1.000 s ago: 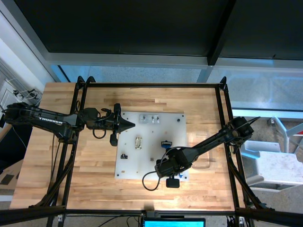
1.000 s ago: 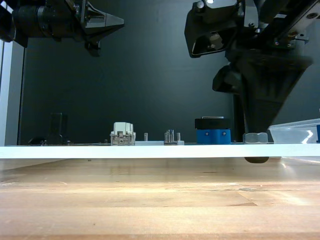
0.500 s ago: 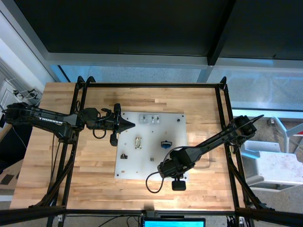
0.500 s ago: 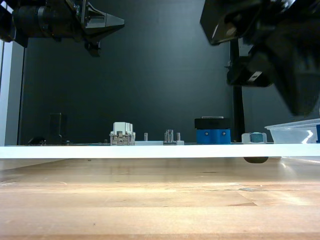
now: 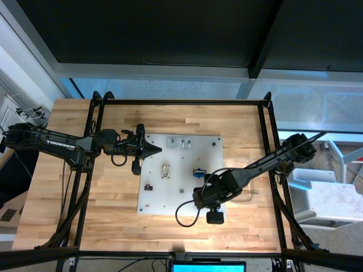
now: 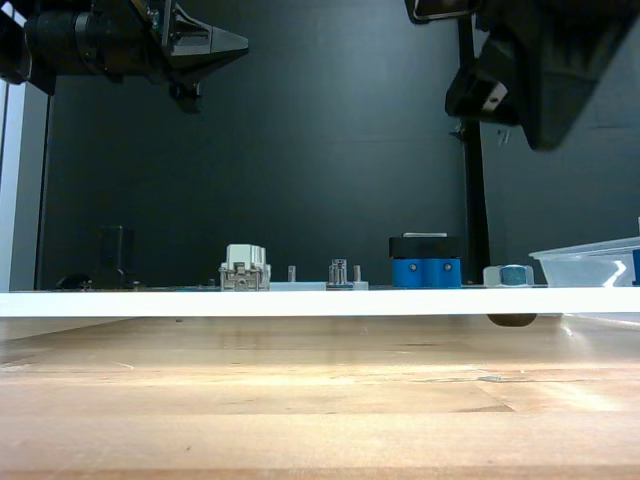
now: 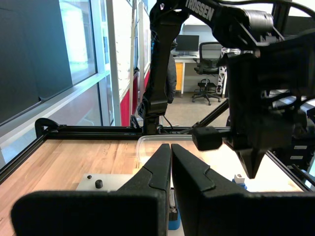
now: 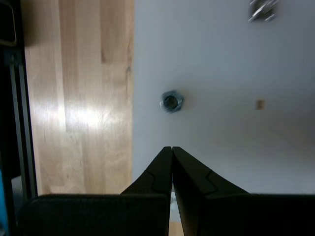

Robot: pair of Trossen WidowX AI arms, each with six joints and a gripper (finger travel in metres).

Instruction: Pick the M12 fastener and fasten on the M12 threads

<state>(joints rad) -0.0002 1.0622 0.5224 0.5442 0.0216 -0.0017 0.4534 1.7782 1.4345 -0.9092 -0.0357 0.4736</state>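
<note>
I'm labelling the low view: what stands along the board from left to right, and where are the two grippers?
Dark block → white connector → silver fitting → blue-and-black fitting → silver nut → clear tray. Overhead: left gripper, shut, high at the left; right gripper, shut and empty, high above the nut and tray.

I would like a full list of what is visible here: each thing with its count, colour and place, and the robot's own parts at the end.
Table: one, light wood, under everything.
White board: one, white, mid-table.
M12 nut: one, silver, near the board's near right edge, seemingly on its stud, which it hides.
Blue fitting: one, blue with black top, on the board.
Connector: one, off-white, mid-board.
Clear tray: one, transparent, right of the board.
Left gripper: black, shut, above the board's left edge.
Right gripper: black, shut, empty, hanging above the nut.
</note>
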